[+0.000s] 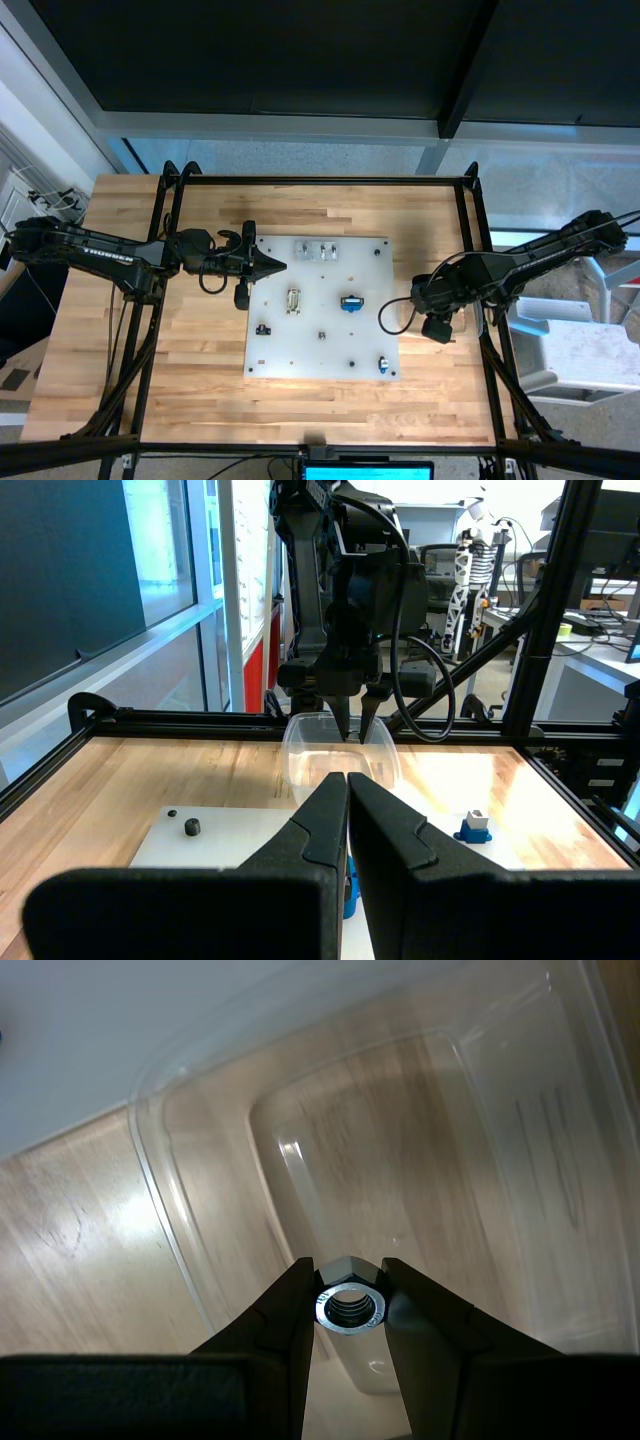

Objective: Unfasten the M12 fastener and place in the container

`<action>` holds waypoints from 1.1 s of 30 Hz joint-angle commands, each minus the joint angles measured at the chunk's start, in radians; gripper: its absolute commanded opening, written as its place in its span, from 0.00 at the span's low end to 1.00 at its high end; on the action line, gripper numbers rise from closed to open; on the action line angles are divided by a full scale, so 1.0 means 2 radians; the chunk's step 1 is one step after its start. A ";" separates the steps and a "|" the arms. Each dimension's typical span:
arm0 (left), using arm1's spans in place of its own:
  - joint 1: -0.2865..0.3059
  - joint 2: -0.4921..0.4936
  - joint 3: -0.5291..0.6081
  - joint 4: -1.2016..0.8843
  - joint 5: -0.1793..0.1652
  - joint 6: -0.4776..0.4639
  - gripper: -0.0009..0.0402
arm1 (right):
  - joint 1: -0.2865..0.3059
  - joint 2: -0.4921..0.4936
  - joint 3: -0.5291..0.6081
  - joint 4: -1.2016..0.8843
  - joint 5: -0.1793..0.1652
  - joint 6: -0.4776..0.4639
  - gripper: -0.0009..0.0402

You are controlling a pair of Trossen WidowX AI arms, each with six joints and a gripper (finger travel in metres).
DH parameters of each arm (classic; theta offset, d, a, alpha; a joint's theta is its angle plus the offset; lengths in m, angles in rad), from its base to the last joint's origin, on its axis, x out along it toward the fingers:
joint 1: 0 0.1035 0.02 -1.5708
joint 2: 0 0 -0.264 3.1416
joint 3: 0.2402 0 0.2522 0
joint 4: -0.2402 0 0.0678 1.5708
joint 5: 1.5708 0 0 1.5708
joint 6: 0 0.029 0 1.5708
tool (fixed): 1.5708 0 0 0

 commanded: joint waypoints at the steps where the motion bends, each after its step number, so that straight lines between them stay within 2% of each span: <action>1: 0.000 0.000 0.000 0.000 0.000 0.000 0.02 | 0.000 0.000 -0.003 0.000 0.010 0.005 0.02; 10: 0.000 0.000 0.000 0.000 0.000 0.000 0.02 | 0.000 0.001 -0.003 0.000 0.013 0.003 0.04; 23: 0.000 0.000 0.000 0.000 0.000 0.000 0.02 | 0.000 0.001 -0.003 0.000 0.013 0.004 0.36; 33: 0.000 0.000 0.000 0.000 0.000 0.000 0.02 | 0.000 0.001 -0.003 0.000 0.013 0.003 0.47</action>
